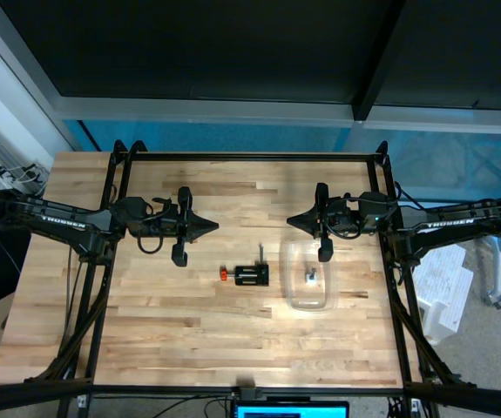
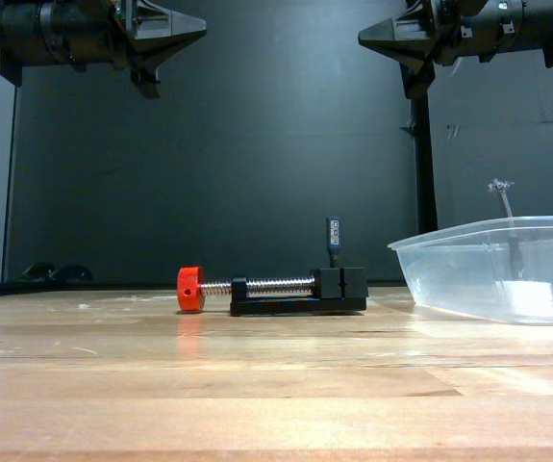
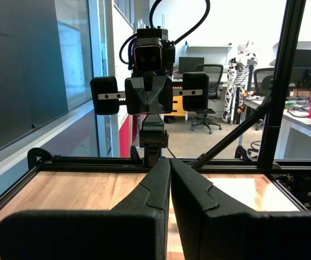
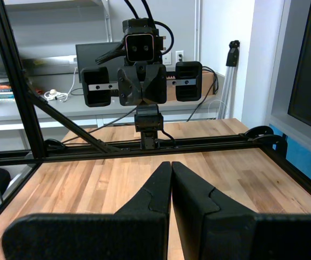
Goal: Pick the usb-c connector and install on the hub
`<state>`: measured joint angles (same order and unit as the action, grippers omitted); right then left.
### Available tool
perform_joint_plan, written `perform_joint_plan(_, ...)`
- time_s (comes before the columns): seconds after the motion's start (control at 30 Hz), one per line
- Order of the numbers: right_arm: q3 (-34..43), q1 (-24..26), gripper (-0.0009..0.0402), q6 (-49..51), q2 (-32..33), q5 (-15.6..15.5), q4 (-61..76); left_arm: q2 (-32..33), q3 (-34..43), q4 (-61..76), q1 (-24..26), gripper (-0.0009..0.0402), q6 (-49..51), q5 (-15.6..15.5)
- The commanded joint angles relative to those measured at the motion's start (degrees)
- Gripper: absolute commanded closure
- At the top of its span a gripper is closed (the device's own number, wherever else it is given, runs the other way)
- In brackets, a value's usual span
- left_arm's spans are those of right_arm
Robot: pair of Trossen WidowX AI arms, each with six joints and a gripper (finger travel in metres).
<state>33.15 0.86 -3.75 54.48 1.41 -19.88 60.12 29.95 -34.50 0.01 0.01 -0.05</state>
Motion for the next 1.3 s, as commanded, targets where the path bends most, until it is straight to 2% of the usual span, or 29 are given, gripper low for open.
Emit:
perform_joint_plan(0.03,0.0,0.0,0.0393,0.0,0.0,0.0,0.0,0.0,0.0,0.0,0.0,0.0393,0.0,0.0)
perform_joint_plan(0.6,0.2,-0.1,0.0393,-2.2,0.0,0.0,1.5,0.0,0.0,0.0,0.0,0.0393,0.0,0.0)
perform_joint_plan(1.0,6.8,-3.1,0.0393,-1.0,0.0,0.0,29.0,0.0,0.0,0.0,0.0,0.0393,0.0,0.0)
perform_joint_plan(1.3,13.3,-8.7,0.0393,-3.6,0.0,0.7,50.4,0.0,0.0,0.0,0.0,0.0393,0.0,0.0)
